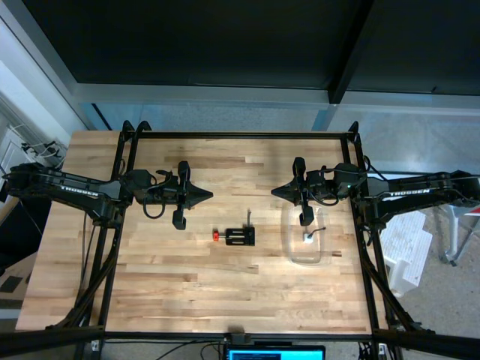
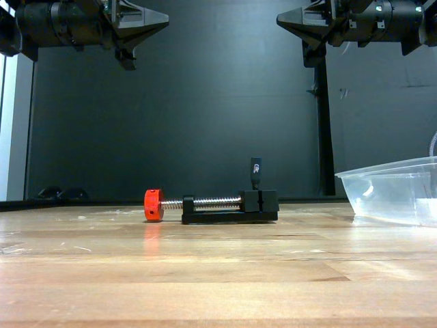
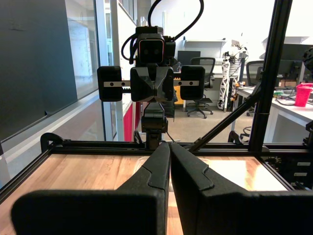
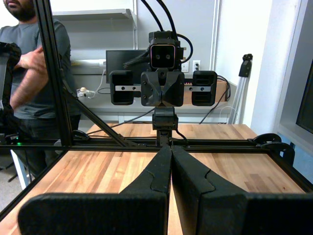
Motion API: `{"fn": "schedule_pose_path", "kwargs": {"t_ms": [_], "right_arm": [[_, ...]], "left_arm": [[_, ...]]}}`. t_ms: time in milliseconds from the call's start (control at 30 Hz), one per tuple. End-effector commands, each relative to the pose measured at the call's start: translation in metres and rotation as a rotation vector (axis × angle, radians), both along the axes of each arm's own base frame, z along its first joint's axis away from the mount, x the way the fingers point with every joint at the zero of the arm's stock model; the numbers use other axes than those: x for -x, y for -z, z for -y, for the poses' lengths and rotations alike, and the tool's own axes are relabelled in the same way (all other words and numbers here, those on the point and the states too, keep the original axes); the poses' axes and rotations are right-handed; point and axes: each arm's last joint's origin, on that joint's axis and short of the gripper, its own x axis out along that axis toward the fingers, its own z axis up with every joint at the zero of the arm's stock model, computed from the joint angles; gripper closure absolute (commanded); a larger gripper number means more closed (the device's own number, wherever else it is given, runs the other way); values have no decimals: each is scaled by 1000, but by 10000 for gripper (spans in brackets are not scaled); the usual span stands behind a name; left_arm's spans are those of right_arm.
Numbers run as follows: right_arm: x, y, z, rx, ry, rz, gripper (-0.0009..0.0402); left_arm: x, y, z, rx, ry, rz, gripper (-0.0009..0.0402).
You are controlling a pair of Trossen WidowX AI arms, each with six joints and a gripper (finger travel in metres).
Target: Pick the USB-C connector and install on taskboard
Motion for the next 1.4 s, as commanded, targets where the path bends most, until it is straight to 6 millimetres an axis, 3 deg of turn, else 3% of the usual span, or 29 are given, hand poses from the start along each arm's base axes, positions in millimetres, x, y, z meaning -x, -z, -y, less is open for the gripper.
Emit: {"fn": "schedule_pose_path", "kwargs": {"t_ms": [33, 467, 800, 1033, 1400], "right_arm": [[0, 0, 0, 0, -2, -1, 393], [0, 3, 0, -66, -3, -46, 393], [3, -6, -1, -84, 12, -429, 393], [16, -12, -4, -107, 9, -712, 393], [39, -29, -7, -139, 33, -954, 393]], "left_arm": [[0, 0, 0, 0, 0, 0, 393], [0, 0, 0, 0, 0, 0, 393], [0, 0, 0, 0, 0, 0, 393], [0, 0, 0, 0, 0, 0, 393], [0, 0, 0, 0, 0, 0, 393]]}}
